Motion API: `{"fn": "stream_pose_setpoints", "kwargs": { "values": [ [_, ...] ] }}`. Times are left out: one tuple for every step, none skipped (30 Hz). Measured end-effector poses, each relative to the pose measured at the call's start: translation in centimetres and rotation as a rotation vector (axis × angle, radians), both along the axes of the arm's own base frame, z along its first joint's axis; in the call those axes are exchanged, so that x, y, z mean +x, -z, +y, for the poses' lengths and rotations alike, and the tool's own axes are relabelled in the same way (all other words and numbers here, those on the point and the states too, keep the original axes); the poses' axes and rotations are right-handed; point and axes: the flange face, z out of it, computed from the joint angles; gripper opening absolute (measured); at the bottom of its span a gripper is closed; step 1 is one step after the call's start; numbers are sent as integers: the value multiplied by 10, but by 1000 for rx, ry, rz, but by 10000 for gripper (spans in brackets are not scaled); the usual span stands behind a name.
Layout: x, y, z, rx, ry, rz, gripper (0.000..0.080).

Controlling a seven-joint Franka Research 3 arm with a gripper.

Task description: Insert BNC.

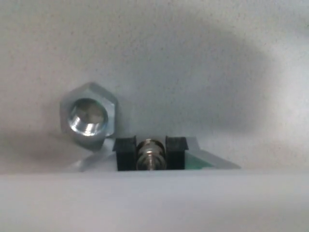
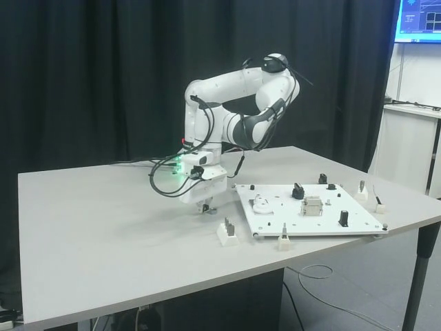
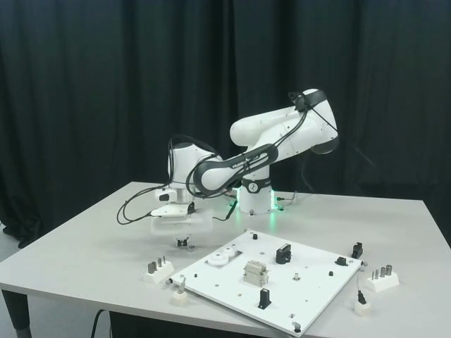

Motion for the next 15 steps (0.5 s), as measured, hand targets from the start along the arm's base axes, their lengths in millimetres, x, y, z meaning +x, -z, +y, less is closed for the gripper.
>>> {"fn": "stream_pose_setpoints", "kwargs": {
  "values": [
    [0, -1, 0, 0, 1, 1, 124],
    [0, -2, 0, 1, 2, 1, 124],
    [1, -3, 0, 1, 3, 2, 124],
    [1, -4, 1, 2, 3, 3, 124],
    [1, -5, 1, 4, 3, 3, 124],
    [1, -6, 1, 4, 4, 4, 124],
    [1, -6, 1, 4, 5, 4, 124],
    [1, -7, 1, 4, 6, 4, 124],
    [1, -8, 1, 4, 6, 4, 124],
    [1, -8, 1, 3, 6, 4, 124],
    [1, -9, 1, 3, 7, 4, 124],
    [2, -9, 1, 3, 7, 4, 124],
    [2, -9, 1, 3, 8, 4, 124],
    [2, -10, 1, 3, 9, 4, 124],
    [2, -10, 1, 3, 11, 3, 124]
  ]
}}
